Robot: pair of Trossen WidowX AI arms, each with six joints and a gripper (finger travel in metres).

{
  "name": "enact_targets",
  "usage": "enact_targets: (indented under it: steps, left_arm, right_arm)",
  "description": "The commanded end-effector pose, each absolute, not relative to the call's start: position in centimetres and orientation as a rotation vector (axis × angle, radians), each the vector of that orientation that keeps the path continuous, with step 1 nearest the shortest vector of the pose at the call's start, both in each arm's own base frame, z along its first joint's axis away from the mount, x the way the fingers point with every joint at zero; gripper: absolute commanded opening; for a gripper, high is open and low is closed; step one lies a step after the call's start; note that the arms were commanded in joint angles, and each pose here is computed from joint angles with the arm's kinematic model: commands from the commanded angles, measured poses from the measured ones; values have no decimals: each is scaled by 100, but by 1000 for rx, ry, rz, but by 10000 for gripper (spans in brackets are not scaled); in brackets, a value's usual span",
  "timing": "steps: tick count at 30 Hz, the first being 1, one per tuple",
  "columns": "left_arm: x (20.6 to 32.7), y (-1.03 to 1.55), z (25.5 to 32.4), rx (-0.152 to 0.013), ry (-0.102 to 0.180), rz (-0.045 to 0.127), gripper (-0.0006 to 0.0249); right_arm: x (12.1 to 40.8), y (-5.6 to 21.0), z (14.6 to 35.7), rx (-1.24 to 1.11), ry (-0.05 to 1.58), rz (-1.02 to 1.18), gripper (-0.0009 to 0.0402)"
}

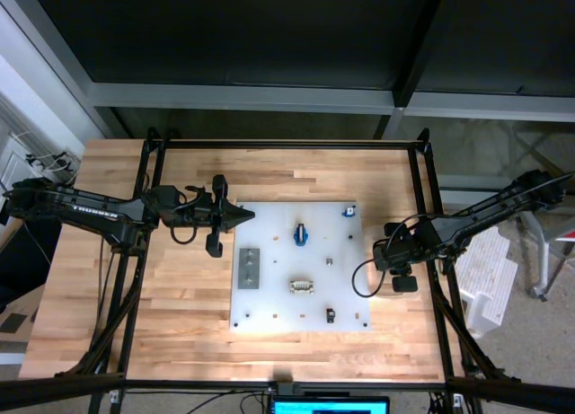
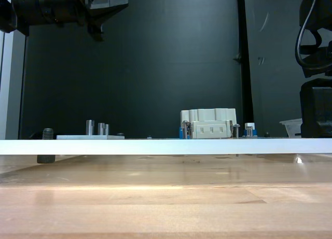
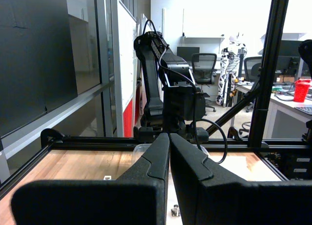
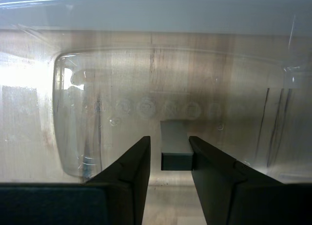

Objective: Pick the 16mm bar and install on taskboard

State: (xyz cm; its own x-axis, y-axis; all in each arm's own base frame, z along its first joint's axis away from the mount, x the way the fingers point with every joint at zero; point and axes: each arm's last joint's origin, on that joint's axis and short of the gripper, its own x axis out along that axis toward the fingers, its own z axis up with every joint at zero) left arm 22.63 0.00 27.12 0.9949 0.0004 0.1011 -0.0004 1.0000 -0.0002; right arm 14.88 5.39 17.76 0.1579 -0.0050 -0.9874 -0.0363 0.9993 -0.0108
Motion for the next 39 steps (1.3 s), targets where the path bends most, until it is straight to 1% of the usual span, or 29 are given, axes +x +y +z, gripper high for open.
enact_targets:
  steps: [1, 12, 15, 20, 32, 35, 39]
  left_arm:
    - [2263, 0, 2712, 0, -101, 0, 0]
    - [2263, 1, 2712, 0, -102, 1, 0]
    - [2263, 1, 2712, 0, -101, 1, 0]
    - [2263, 1, 2712, 0, -101, 1, 0]
    - [2263, 0, 2712, 0, -101, 0, 0]
    - [2263, 0, 2712, 0, -101, 0, 0]
    - [2263, 0, 2712, 0, -102, 0, 0]
  right_arm:
    - [1489, 540, 1777, -35, 1412, 23, 77]
    - [1489, 540, 1777, -36, 1411, 24, -3]
    - [1497, 546, 1798, -37, 1407, 28, 5]
    - [1516, 553, 1885, -44, 1408, 33, 7]
    - [1576, 584, 2312, -54, 1399, 46, 7]
    - [1590, 593, 2385, -77, 1394, 67, 7]
    - [1617, 627, 2440, -35, 1409, 29, 7]
